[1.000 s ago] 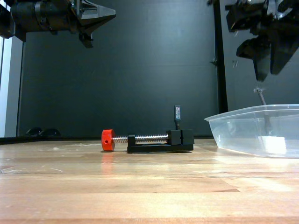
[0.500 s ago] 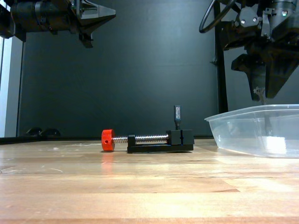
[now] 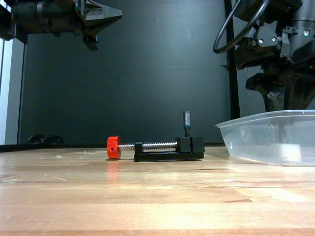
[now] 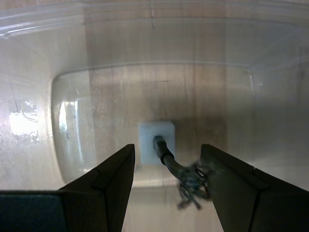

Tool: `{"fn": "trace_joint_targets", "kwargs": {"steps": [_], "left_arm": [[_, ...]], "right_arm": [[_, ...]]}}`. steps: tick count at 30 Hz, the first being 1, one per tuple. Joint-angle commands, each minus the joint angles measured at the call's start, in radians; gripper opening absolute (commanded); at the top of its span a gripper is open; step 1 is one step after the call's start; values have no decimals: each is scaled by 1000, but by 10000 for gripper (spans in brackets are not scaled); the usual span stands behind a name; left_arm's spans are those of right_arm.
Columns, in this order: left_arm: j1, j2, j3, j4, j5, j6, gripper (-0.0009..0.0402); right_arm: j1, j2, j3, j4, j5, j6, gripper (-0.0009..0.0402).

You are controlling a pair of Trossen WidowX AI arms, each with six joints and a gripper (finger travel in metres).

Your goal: Pick the usb-c connector and install on the hub

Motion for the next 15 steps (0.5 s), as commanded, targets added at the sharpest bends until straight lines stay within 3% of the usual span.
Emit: {"fn": "trace_joint_targets", "kwargs": {"steps": [1, 15], "left_arm": [[0, 0, 0, 0, 0, 0, 0], [0, 0, 0, 0, 0, 0, 0]], "right_arm": [[3, 2, -10, 12, 2, 0, 179], [7, 19, -49, 79, 2, 3, 142]]}}
